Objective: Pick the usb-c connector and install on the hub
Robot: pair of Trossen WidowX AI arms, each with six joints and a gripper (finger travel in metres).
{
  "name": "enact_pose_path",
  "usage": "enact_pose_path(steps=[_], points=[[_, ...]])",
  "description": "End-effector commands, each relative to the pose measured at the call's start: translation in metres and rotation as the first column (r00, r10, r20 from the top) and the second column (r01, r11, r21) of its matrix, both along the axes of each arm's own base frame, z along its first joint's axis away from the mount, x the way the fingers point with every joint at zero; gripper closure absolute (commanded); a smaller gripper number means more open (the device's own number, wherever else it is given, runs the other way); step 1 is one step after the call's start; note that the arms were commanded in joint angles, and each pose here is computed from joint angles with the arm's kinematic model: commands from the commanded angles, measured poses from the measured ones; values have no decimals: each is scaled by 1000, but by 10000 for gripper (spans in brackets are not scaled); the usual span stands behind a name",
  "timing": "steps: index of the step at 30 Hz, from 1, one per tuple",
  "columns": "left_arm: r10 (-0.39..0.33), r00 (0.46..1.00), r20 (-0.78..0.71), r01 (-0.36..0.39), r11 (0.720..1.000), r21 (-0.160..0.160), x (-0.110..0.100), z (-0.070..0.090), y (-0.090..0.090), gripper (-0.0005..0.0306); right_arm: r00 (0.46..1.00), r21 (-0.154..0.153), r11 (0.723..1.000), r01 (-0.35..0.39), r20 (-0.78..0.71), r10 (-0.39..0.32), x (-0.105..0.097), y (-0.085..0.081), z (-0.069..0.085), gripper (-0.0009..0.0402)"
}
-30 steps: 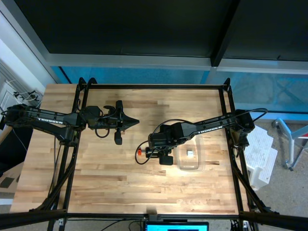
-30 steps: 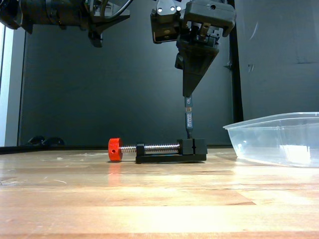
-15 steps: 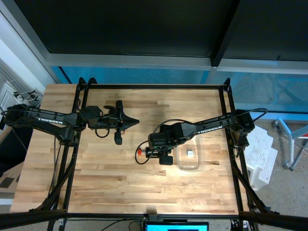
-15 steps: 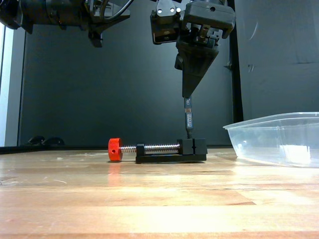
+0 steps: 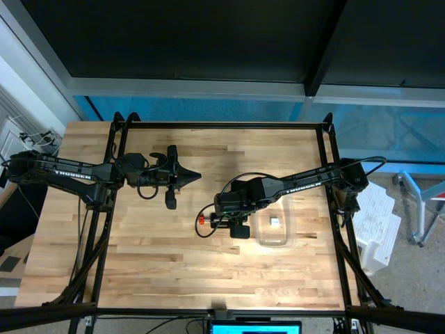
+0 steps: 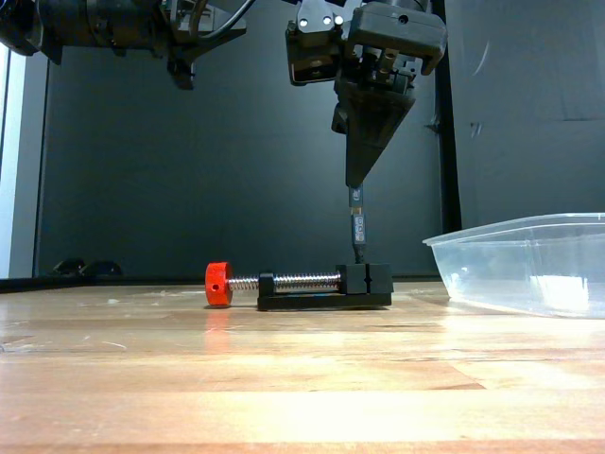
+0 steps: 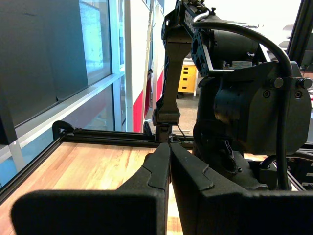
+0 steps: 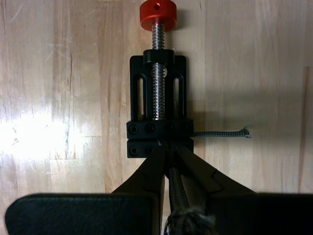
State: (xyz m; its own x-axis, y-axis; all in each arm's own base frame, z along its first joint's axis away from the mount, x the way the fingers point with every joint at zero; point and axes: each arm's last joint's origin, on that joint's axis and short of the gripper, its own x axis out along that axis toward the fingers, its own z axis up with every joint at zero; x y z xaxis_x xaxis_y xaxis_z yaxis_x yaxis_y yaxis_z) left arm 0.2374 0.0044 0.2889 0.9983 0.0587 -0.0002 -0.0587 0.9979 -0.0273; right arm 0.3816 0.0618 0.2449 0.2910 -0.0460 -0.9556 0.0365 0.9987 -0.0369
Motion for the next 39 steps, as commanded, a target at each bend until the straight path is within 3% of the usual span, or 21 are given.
enact_pose_path(steps=[1, 16, 39], points=[[0, 1000, 0, 0, 1000, 0, 0, 0, 0, 300, 1000, -1, 1000, 0, -8, 0, -1, 0, 0, 393], [0, 1000, 0, 0, 1000, 0, 0, 0, 0, 300, 1000, -2, 1000, -2, -10, 2, -1, 0, -3, 393], [0, 1000, 0, 0, 1000, 0, 0, 0, 0, 300, 999, 24, 999, -37, -22, 38, -3, 2, -10, 393]])
